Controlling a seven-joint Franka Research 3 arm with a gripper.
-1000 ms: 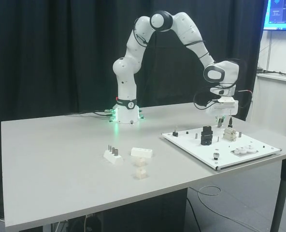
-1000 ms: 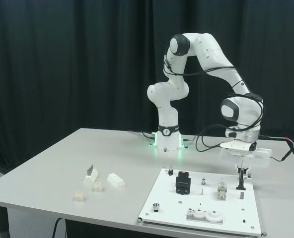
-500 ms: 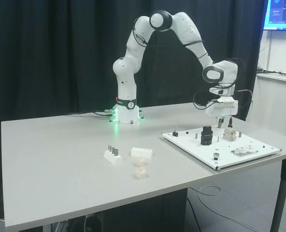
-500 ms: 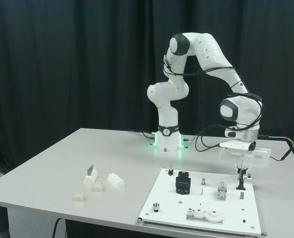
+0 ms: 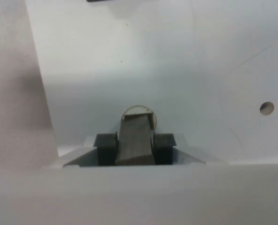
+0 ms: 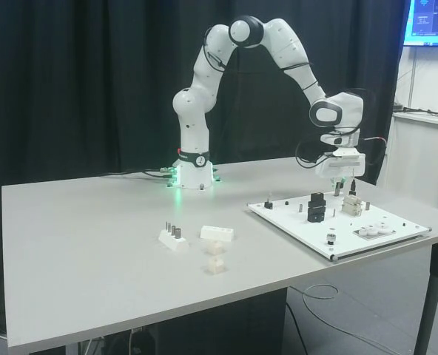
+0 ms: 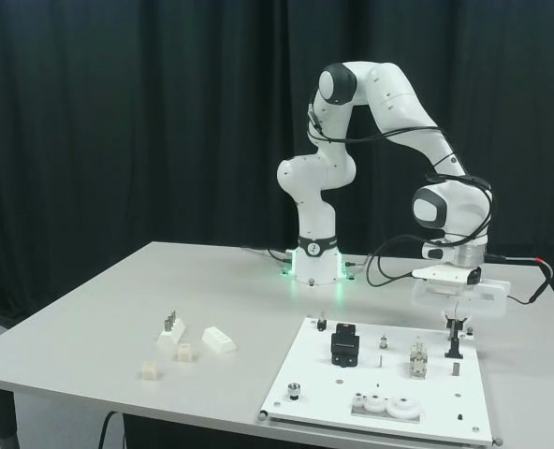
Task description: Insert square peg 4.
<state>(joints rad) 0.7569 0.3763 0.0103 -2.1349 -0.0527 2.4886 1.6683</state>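
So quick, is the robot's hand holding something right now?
Gripper: shut on the square peg, which is held between its black fingers over the white board.

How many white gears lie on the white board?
2: white gears and, side by side near the white board's front edge in the second room view. Others may be hidden.

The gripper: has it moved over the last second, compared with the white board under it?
Yes. The gripper has risen slightly, straight up from the white board; in both room views it hangs a little higher above the fixtures.
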